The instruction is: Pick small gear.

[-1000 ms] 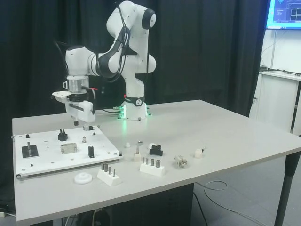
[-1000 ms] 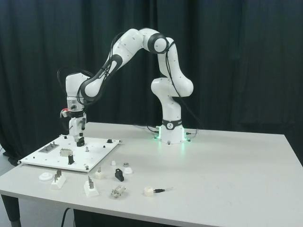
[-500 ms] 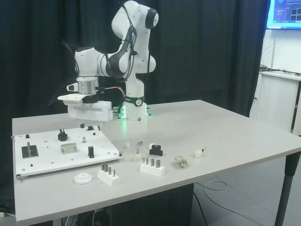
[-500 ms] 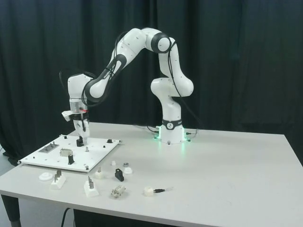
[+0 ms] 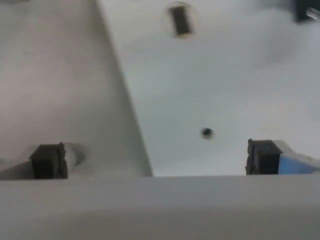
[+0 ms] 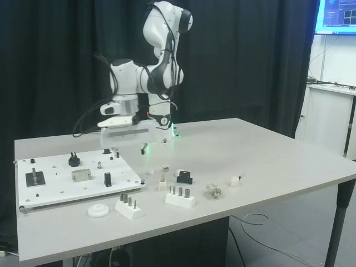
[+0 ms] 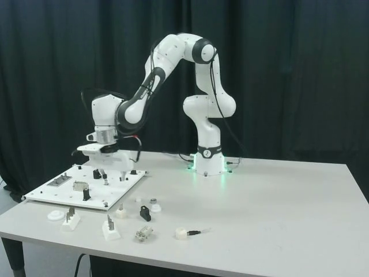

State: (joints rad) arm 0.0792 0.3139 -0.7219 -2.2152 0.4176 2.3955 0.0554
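Wrist view: tool (image 5: 155,160) spread wide, empty, over the white assembly board (image 5: 225,90) edge; no gear in sight. First room view: small gear (image 6: 150,171) lies untouched just beside the board corner. Second room view: grasp not begun; approach, descent remain.

— How many flat white toothed gear wheels (image 6: 98,210) lie on the grey table (image 6: 267,156)?

— One, beside two white blocks with grey metal pins: one (image 6: 129,207) holds three pins, the other (image 6: 179,197) four, I think; they are small.

— And white square plates with mounted parts (image 6: 75,178)?

— One.
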